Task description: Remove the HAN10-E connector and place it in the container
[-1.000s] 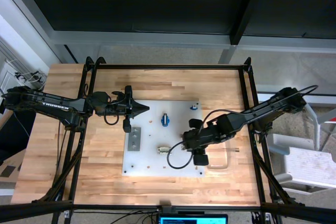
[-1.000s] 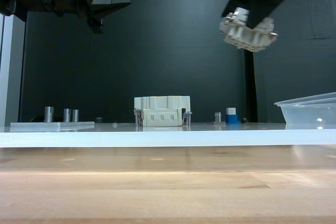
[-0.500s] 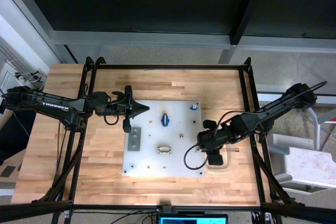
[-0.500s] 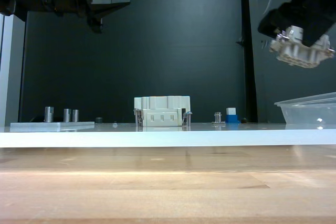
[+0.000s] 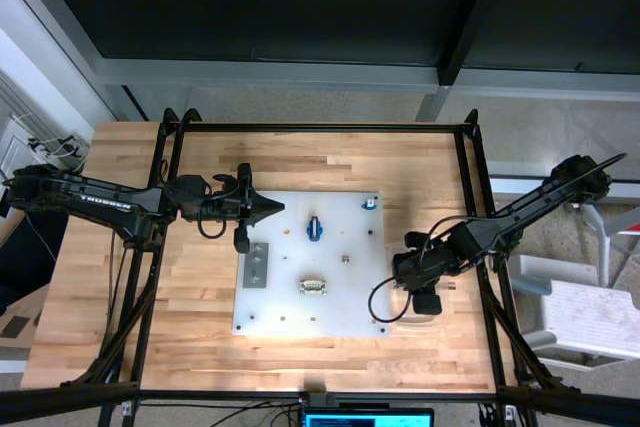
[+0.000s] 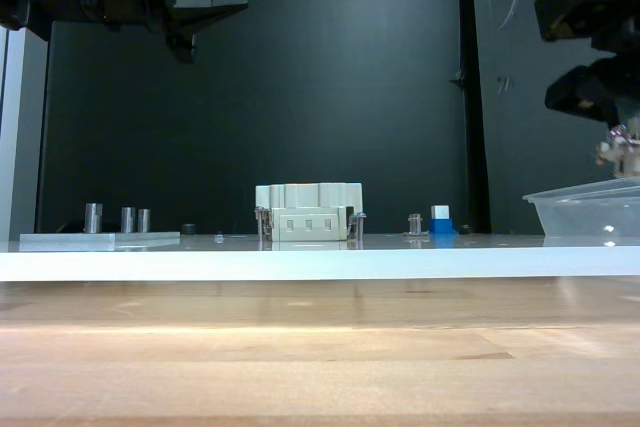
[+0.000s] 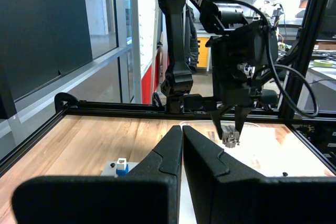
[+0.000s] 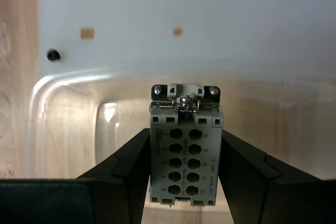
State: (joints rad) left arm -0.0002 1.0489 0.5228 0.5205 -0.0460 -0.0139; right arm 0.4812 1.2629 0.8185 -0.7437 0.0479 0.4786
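A: Since it hung over the board [image 5: 290, 277] a sec ago, where's the right gripper [image 5: 427, 297] now?

B: Moved off, past the board's right edge, toward the desk's [image 5: 200, 347] right edge. Also lower than before.

A: Connector?

B: Connector [image 8: 184, 129] still clamped btw. both fingers [image 8: 131, 158], pin holes facing the wrist cam. It's over the container [image 8: 63, 83], which sits on the desk just beside the board's right edge. From the low cam it's just above the rim, not yet down inside.

A: Left gripper?

B: Left gripper [image 7: 182, 129] hasn't budged: up in the air over the board's far-left corner, fingers pressed together, holding nothing.

A: Board itself?

B: Same as before. Beige base [image 6: 308, 212] stands mid-board, a bit nearer the front edge. Blue part [image 5: 315, 229] toward the far edge, metal bar [image 5: 258, 267] along the left edge.
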